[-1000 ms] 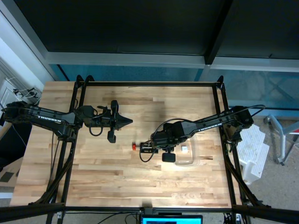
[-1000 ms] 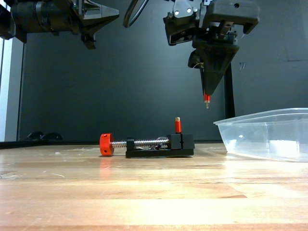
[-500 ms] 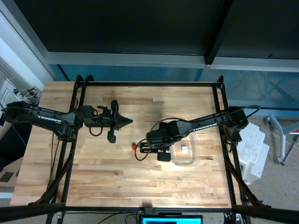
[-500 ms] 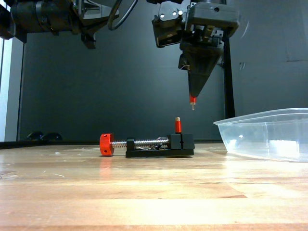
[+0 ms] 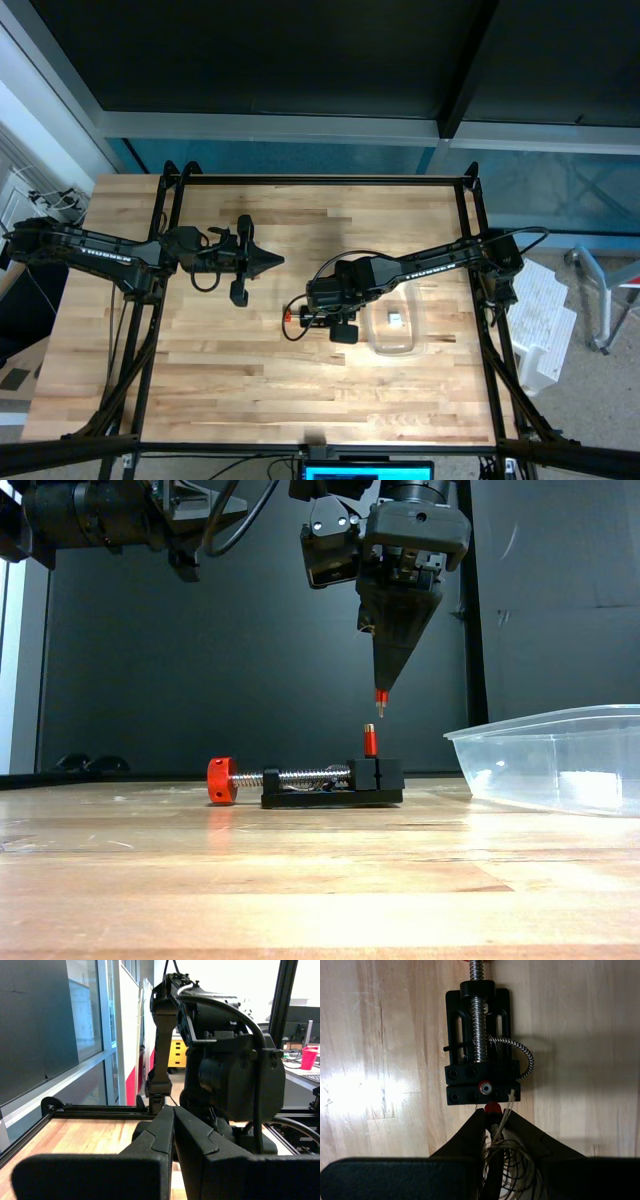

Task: Pick the rca connector and install on the hub

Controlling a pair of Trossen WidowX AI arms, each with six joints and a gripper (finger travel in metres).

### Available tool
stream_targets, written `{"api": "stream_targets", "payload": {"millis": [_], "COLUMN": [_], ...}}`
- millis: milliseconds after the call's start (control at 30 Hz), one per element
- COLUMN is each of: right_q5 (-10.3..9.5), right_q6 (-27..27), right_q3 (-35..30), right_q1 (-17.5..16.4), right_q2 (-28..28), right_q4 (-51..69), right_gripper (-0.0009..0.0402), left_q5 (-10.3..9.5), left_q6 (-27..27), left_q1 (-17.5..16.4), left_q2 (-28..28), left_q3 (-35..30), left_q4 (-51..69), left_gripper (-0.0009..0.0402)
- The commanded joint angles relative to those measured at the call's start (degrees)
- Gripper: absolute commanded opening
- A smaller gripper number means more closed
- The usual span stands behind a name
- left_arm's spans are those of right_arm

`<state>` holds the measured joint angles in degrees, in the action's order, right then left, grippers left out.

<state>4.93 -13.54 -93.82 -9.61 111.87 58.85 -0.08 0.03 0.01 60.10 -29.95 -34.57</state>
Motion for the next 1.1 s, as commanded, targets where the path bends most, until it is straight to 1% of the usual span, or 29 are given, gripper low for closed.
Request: {"api": "stream_targets", "payload": {"millis": [33,833,1100], "right_q5": [0.00,0.02,0.00], "right_q6": [0.4,0.5,0.6], "right_q3": [-0.9,-1.1,-1.0], "right_q1": [0.1,0.0,-0.1], "right_q2": [1.1,1.1,2.0], "right_q4": [0.0,-1.0,-1.4], "right_gripper": [0.0000,0.0000,0.0000], "left_q5": [0.02,0.02,0.02], "left_q6": [0.0,0.0,0.0], "left_q1": [0.0,0.0,0.0], "left_q2": [0.0,0.0,0.0], "left_q3": [0.0,0.0,0.0], "left_q4": [0.0,0.0,0.0], "left_gripper": [0.0000,0.0000,0.0000]}}
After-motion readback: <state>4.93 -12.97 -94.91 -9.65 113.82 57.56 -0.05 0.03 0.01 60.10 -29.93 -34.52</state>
